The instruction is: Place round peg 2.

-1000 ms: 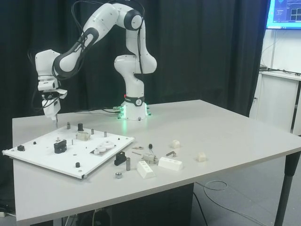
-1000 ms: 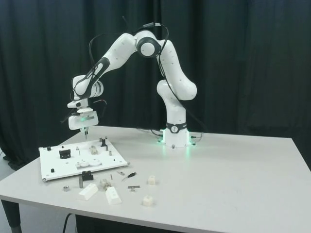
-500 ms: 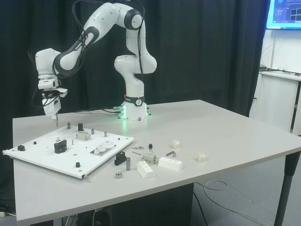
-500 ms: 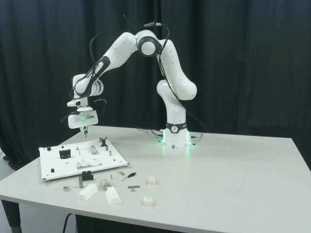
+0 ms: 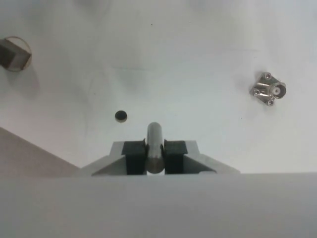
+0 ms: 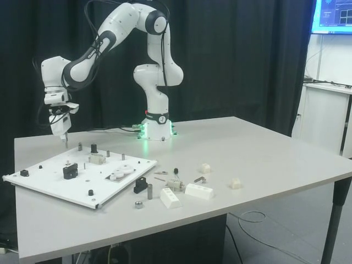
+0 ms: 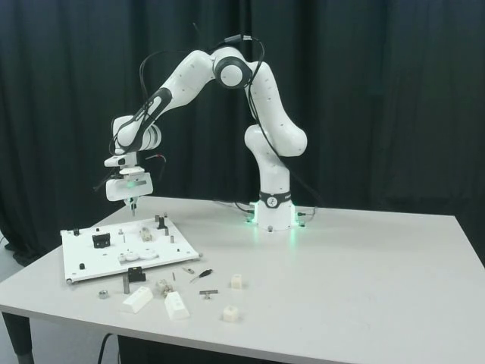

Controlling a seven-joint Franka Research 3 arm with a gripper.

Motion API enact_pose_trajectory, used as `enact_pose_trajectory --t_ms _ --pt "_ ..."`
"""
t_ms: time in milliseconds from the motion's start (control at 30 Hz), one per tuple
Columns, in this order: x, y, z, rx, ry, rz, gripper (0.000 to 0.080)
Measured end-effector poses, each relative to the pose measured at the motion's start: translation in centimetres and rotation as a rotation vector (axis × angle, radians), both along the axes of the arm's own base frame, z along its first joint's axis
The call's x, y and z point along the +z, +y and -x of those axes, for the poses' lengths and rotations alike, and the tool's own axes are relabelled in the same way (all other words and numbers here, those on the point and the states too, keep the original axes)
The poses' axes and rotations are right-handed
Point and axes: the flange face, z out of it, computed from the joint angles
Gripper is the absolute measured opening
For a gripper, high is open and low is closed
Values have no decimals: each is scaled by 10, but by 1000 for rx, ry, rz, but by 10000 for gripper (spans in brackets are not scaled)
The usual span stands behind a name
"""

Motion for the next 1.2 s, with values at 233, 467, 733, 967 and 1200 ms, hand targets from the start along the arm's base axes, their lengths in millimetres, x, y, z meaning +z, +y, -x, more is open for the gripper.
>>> enact_pose_trajectory --t_ms 233,467,733,967,1200 --pt "0 0 -2 -7 0 -1 74" --pt "1 0 -3 -7 0 1 74" --pt "2 -1 -3 -8 -1 2 74" --pt "2 -1 -4 -9 -1 3 74" --pt "2 0 -6 -11 -1 2 74"
